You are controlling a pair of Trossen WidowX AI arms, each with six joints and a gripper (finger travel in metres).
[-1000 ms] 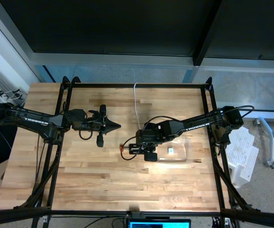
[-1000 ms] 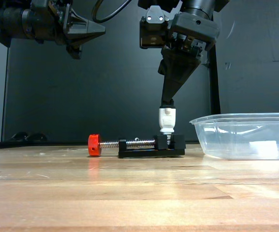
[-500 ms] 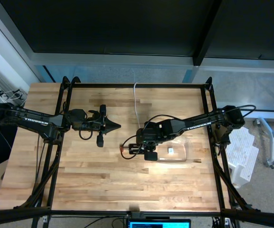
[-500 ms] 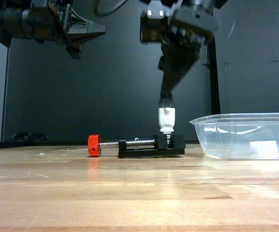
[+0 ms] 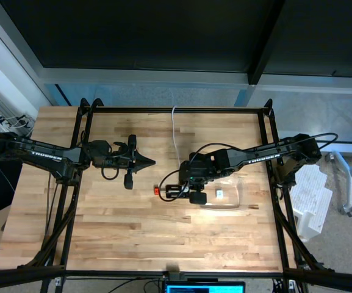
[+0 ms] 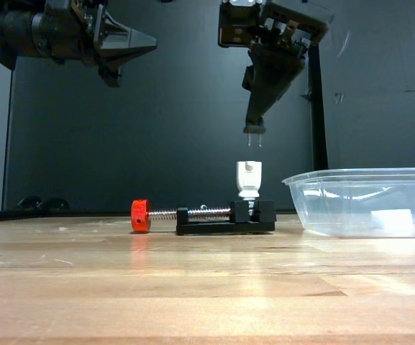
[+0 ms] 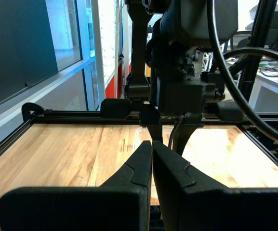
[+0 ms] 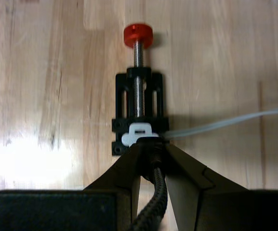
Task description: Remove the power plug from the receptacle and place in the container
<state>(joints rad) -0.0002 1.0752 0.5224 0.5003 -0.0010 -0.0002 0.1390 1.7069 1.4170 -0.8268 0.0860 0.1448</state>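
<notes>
The power plug (image 6: pixel 254 131) is a tiny black piece with two prongs pointing down, held in the tips of my right gripper (image 6: pixel 254 123), which is shut on it. It hangs a short way above the white socket face (image 6: pixel 248 179) of the receptacle (image 6: pixel 225 216), apart from it. In the right wrist view the plug (image 8: pixel 150 145) and its black tail (image 8: pixel 154 197) sit between the fingers, over the receptacle (image 8: pixel 139 108). The clear container (image 6: pixel 365 203) stands just right of the receptacle. My left gripper (image 5: pixel 146 162) hovers shut to the left, high above the table.
The receptacle's orange-red end piece (image 6: pixel 140 215) points left on a threaded rod. A long white cable (image 5: pixel 175 131) runs from the receptacle toward the table's far edge. The black frame rail (image 5: pixel 176 110) borders the far side. The container (image 5: pixel 224 194) holds a small white tag.
My right gripper has risen with the plug, which came out of the white socket and now hangs clear above it. The left arm has not moved.
</notes>
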